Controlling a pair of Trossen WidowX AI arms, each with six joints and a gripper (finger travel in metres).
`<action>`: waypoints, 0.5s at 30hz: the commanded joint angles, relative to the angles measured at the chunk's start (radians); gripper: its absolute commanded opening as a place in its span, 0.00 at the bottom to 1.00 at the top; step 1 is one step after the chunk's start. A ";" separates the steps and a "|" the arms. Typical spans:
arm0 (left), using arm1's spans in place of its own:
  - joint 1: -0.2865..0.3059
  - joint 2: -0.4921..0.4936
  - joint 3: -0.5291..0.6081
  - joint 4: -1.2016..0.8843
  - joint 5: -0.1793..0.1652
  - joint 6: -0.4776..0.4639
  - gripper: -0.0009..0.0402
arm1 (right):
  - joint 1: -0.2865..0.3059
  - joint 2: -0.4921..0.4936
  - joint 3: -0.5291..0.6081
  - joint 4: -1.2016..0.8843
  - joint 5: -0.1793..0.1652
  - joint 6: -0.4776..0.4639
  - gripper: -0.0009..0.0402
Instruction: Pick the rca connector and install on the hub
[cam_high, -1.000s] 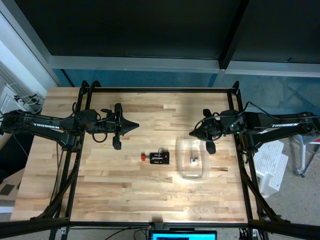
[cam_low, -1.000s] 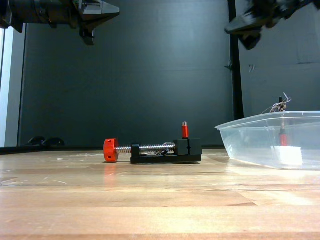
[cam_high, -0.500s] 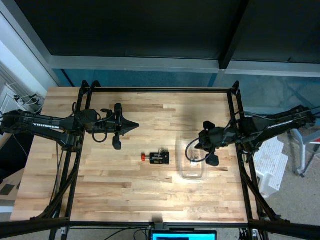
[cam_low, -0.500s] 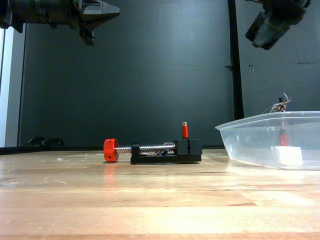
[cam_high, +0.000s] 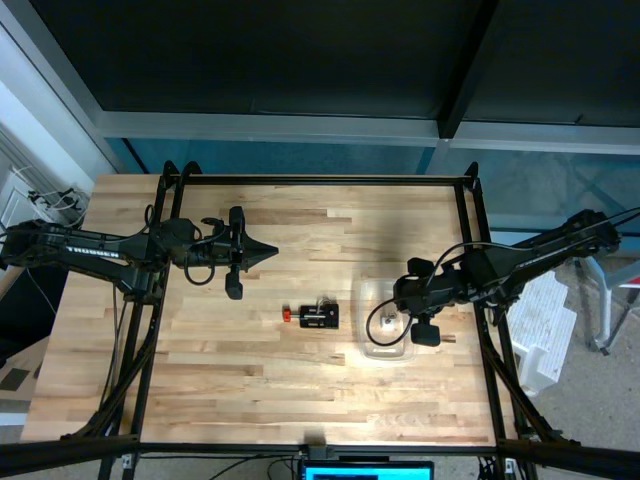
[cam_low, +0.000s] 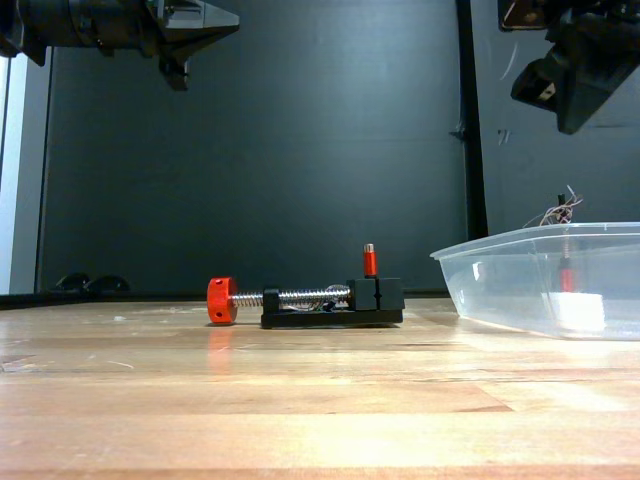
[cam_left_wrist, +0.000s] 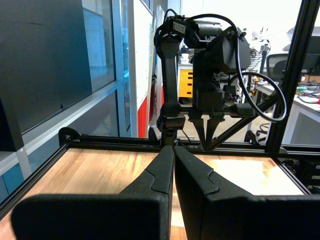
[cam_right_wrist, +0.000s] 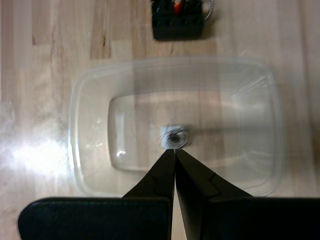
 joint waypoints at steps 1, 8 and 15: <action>0.000 0.000 0.000 0.000 0.000 0.000 0.02 | 0.002 0.023 -0.001 -0.002 -0.006 -0.001 0.02; 0.000 0.000 0.000 0.000 0.000 0.000 0.02 | 0.003 0.060 -0.001 -0.003 -0.015 -0.001 0.02; 0.000 0.000 0.000 0.000 0.000 0.000 0.02 | 0.006 0.076 -0.001 -0.005 -0.023 0.027 0.12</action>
